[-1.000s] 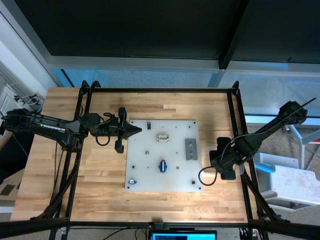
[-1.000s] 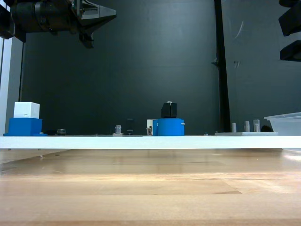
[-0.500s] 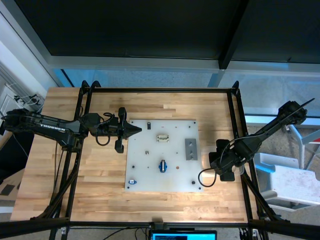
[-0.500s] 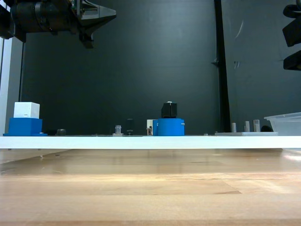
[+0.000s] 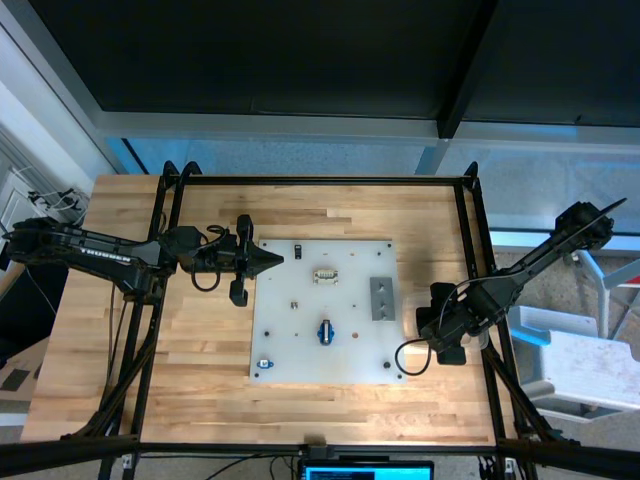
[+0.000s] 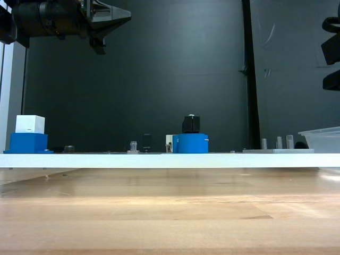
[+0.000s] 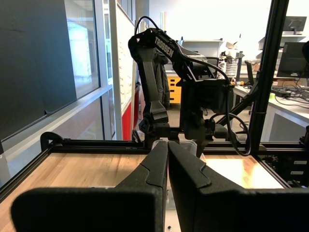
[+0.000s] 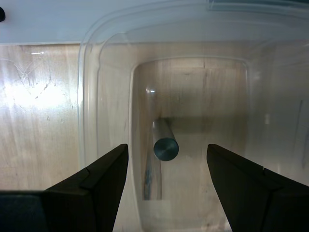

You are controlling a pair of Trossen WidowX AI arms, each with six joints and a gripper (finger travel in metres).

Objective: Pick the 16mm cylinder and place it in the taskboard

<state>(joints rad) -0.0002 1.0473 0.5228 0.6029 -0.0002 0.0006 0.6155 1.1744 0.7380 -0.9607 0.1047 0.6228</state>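
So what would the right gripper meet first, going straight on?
The right gripper would probably meet the 16mm cylinder first, in the clear bin between its open fingers; depth is unclear. The left gripper, shut, hangs above the taskboard's left edge.

I see a clear plastic bin [image 8: 90, 96] at the right edge of the surface [image 5: 200, 385], black frame rail [image 5: 320, 181] along its far edge, lit screen [image 5: 367, 470] at its near edge.

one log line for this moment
right gripper: open, above 16mm cylinder in clear bin | left gripper: shut, raised over taskboard left edge | cylinder ungrasped
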